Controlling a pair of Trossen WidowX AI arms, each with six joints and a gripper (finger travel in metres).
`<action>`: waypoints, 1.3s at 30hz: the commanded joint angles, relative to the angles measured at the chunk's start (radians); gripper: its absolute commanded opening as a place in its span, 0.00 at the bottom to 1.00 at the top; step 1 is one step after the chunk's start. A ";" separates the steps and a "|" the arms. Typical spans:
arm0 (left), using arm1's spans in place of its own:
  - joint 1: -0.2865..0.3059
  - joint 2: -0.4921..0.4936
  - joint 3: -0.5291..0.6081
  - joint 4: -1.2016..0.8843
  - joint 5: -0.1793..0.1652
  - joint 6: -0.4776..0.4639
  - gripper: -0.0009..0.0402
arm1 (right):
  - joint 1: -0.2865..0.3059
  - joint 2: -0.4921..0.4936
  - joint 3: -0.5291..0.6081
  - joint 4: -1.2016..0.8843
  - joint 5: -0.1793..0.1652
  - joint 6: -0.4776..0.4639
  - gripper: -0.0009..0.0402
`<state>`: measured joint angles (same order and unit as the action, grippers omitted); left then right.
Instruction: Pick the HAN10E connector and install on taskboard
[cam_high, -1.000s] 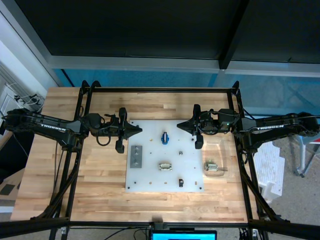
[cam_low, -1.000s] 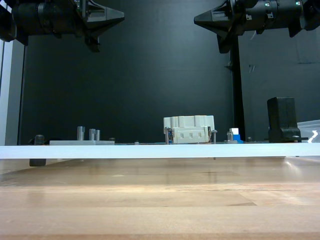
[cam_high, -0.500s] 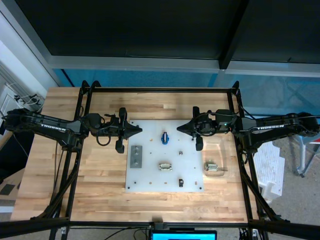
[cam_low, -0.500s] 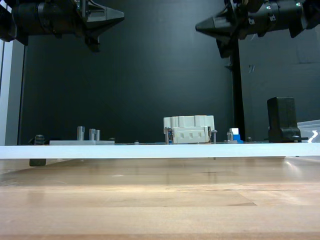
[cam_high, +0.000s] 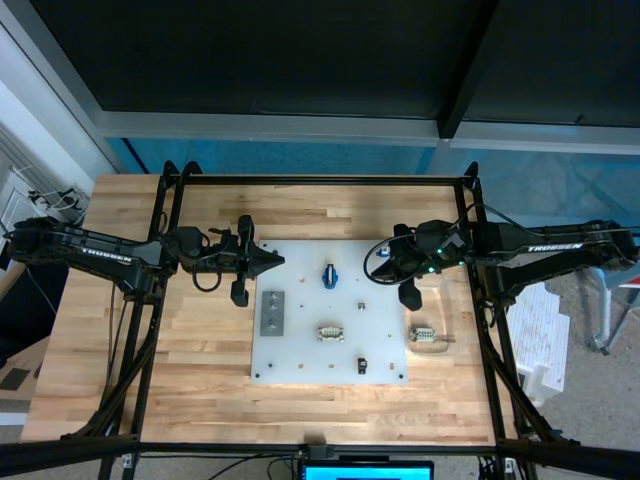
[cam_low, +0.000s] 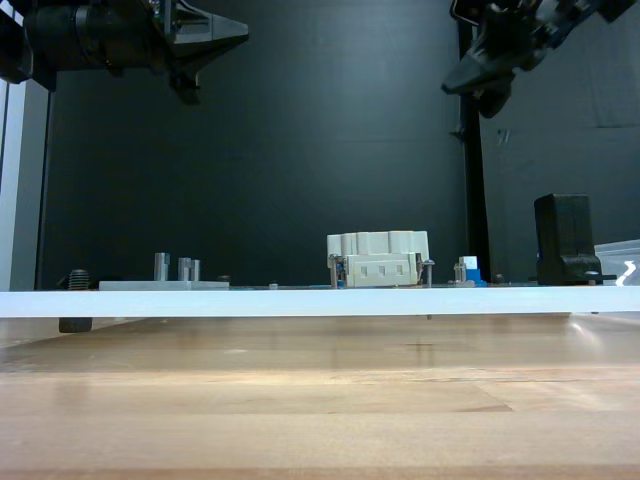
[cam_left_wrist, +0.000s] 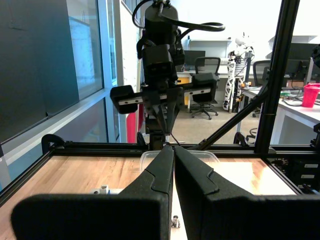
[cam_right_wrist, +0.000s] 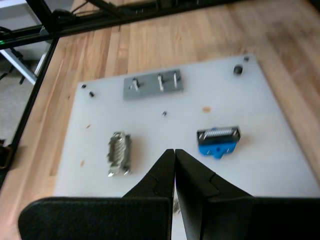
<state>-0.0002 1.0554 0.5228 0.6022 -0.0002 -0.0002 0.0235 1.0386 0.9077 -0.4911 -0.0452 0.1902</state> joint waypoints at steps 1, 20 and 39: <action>0.000 0.000 0.000 0.000 0.000 0.000 0.02 | 0.017 0.002 0.041 -0.109 0.005 0.016 0.02; 0.000 0.000 0.000 0.000 0.000 0.000 0.02 | 0.175 0.006 0.133 -0.583 0.029 0.132 0.02; 0.000 0.000 0.000 0.000 0.000 0.000 0.02 | 0.448 0.126 0.132 -0.740 0.089 0.305 0.02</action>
<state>-0.0002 1.0554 0.5228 0.6022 -0.0002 0.0002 0.4671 1.1530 1.0409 -1.2308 0.0383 0.4892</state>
